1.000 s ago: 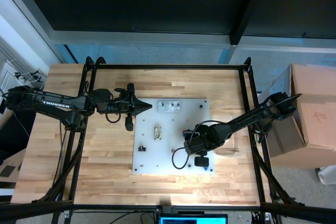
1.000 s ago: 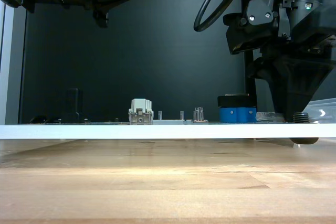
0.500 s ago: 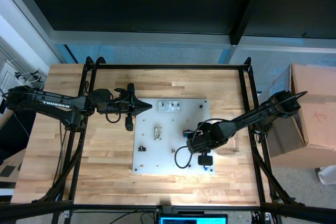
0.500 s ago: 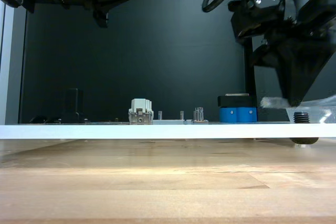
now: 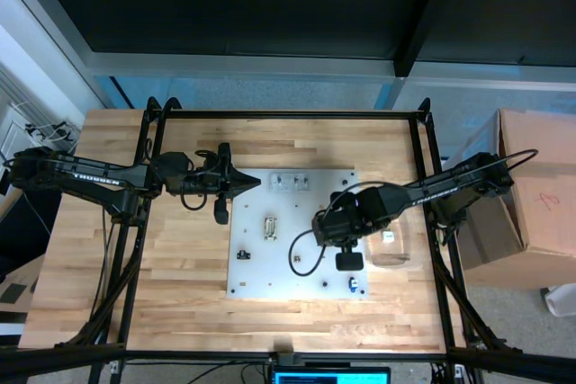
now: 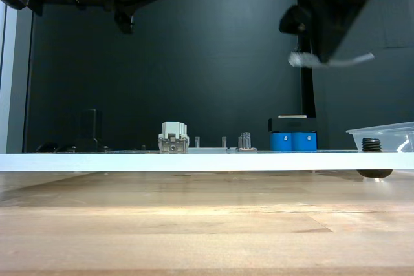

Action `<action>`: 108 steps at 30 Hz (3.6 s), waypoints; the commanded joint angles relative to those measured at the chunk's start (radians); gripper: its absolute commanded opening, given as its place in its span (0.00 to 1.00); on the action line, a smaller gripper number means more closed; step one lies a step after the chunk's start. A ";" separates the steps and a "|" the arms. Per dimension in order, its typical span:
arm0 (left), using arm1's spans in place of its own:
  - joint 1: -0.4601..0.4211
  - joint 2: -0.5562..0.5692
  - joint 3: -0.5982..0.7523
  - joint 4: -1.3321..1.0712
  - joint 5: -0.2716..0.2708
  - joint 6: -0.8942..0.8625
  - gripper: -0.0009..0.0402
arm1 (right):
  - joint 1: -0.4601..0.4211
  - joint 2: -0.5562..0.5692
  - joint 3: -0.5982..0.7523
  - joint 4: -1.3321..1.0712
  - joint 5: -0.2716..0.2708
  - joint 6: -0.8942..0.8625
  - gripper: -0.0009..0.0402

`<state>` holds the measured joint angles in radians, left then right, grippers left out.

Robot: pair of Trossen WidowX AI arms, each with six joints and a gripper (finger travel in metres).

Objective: Pick the RJ45 connector and install on the taskboard

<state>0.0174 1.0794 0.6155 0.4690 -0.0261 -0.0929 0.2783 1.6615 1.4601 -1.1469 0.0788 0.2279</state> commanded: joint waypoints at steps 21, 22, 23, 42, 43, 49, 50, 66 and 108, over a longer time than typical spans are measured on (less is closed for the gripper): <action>0.000 0.295 0.188 -0.020 0.052 -0.112 0.38 | -0.172 0.034 0.237 -0.161 0.034 -0.176 0.02; 0.000 0.318 0.209 -0.025 0.052 -0.111 0.41 | -0.173 0.039 0.246 -0.161 0.034 -0.177 0.02; 0.001 0.346 0.229 -0.032 0.053 -0.108 0.44 | -0.174 0.045 0.255 -0.164 0.034 -0.177 0.02; 0.000 0.533 0.417 -0.150 0.112 -0.075 0.46 | -0.178 0.047 0.285 -0.180 0.063 -0.162 0.02; 0.000 0.533 0.420 -0.150 0.112 -0.074 0.45 | -0.178 0.047 0.286 -0.177 0.063 -0.162 0.02; 0.000 0.533 0.423 -0.152 0.110 -0.072 0.40 | -0.178 0.046 0.308 -0.146 0.061 -0.163 0.02; 0.001 0.533 0.423 -0.155 0.111 -0.072 0.39 | -0.178 0.046 0.315 -0.146 0.061 -0.163 0.02; 0.000 0.533 0.446 -0.166 0.116 -0.040 0.24 | -0.179 0.046 0.337 -0.138 0.061 -0.166 0.02; 0.034 0.533 0.410 -0.043 0.114 0.002 0.02 | -0.181 -0.207 0.134 0.171 0.116 -0.185 0.52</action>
<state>0.0471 1.6123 1.0340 0.3912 0.0860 -0.0914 0.0978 1.4826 1.6268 -1.0084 0.1753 0.0456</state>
